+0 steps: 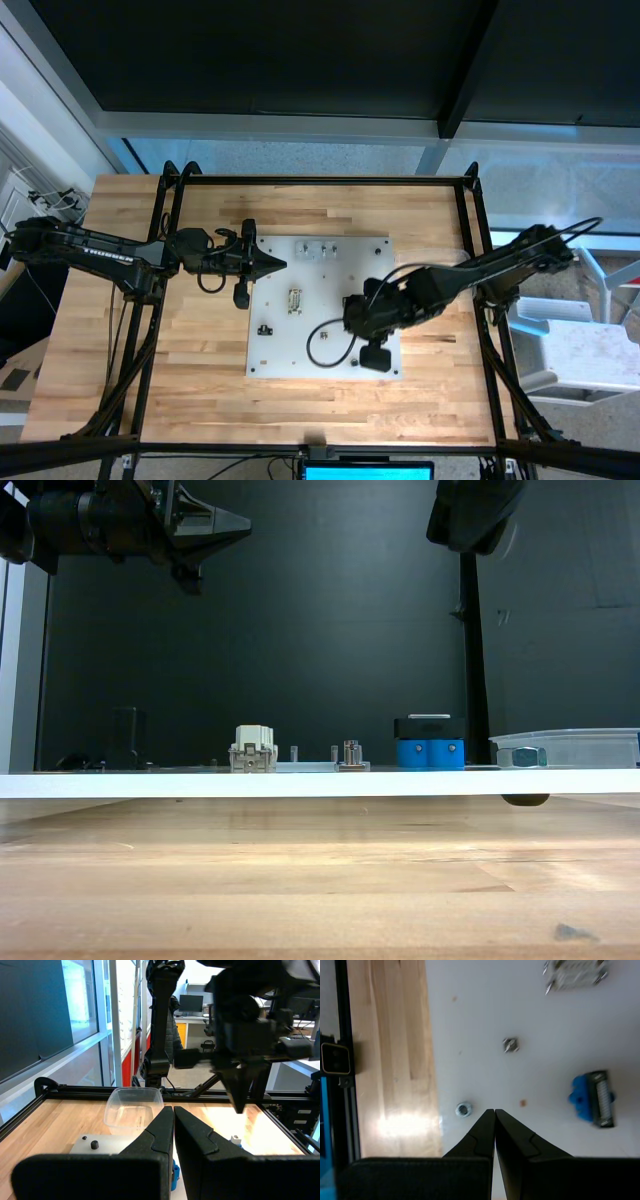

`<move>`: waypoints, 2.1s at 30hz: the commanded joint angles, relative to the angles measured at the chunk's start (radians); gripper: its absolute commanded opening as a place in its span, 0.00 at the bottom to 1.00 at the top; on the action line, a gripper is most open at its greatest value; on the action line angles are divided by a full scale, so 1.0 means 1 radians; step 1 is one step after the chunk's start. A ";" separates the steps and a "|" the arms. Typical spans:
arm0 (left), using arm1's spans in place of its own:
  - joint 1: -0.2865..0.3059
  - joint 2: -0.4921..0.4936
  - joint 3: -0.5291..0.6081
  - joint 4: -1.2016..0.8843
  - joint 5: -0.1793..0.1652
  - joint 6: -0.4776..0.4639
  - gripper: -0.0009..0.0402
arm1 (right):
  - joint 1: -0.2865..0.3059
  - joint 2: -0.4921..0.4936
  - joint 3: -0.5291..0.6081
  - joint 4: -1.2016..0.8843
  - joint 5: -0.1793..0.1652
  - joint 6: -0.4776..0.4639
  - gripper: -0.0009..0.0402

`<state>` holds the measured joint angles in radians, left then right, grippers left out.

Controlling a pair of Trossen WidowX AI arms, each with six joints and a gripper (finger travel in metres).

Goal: Unfasten the M12 fastener and place in the container

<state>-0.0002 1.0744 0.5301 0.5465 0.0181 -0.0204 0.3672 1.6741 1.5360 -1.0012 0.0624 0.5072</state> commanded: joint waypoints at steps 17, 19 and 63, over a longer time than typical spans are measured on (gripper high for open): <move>0.000 0.000 0.000 0.000 0.000 0.000 0.02 | 0.077 0.251 0.190 -0.200 -0.002 0.200 0.03; 0.000 0.000 0.000 0.000 0.000 0.000 0.02 | 0.077 0.263 0.190 -0.189 -0.002 0.215 0.05; 0.000 0.000 0.000 0.001 0.000 0.000 0.02 | 0.096 0.331 0.038 0.006 -0.011 0.131 0.59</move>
<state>-0.0002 1.0744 0.5301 0.5472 0.0181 -0.0208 0.4629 2.0056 1.5772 -0.9970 0.0498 0.6376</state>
